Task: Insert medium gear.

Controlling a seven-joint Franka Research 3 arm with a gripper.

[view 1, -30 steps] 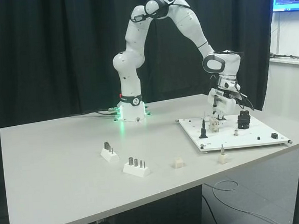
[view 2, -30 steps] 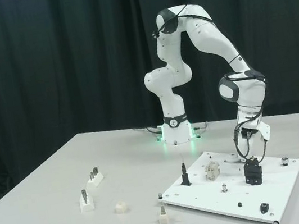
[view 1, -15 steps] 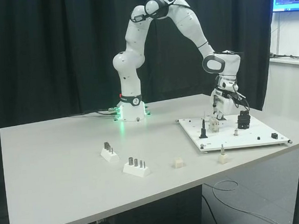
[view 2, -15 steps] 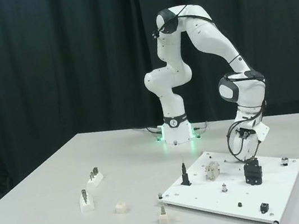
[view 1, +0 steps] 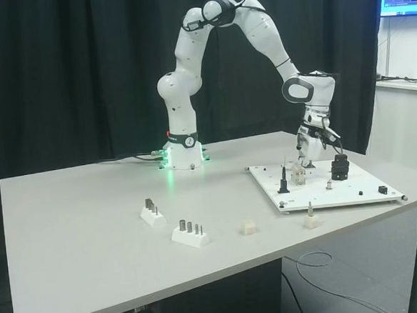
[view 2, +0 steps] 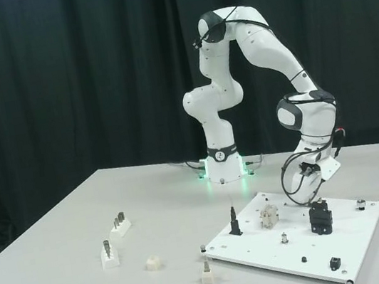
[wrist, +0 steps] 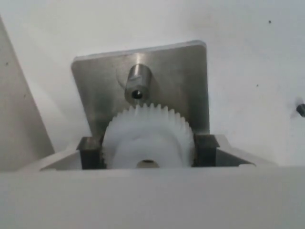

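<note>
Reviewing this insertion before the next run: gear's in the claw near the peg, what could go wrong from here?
1. The white gear sits beside the metal peg, its bore not over it; pressing now could jam it against the grey plate.
2. The claw grips only the gear's rim, so contact might tilt it.

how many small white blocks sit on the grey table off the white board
4: two peg holders toward the table's middle, a plain block, and one with a pin beside the board's near edge. None seem hidden.
</note>
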